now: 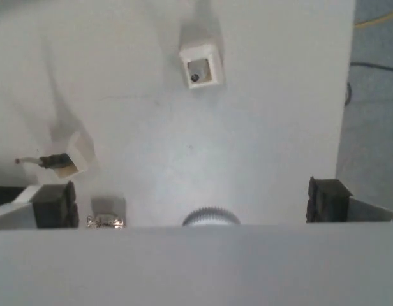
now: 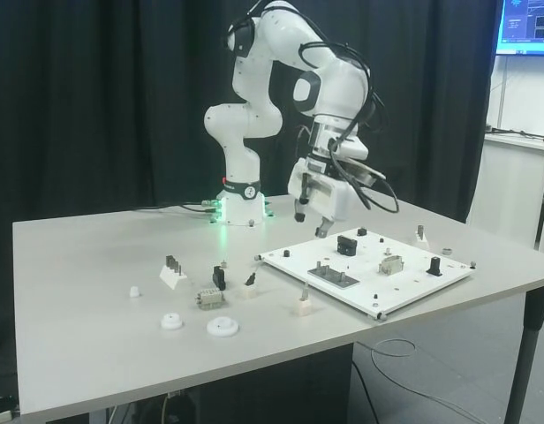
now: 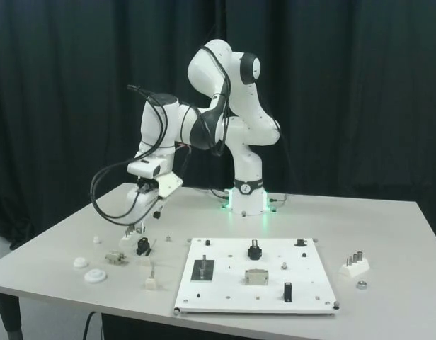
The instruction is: Pick Ethernet.
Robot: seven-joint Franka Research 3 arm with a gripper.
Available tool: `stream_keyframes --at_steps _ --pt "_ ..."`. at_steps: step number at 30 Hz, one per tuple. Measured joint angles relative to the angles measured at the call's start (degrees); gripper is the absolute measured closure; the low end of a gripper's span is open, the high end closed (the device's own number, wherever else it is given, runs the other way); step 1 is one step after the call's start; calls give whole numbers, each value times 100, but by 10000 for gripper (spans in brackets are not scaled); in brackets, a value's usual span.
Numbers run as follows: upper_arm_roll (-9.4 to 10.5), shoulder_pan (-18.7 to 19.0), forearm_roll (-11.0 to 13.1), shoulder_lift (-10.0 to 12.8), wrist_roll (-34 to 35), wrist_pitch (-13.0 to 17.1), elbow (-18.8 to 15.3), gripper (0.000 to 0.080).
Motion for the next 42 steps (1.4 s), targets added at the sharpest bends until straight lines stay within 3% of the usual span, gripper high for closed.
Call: stream_keyframes --at_steps 15,42 --pt "-87 1 -1 294 -552 157 -4 3" --pt "-111 31 4 836 -728 726 -18 3"
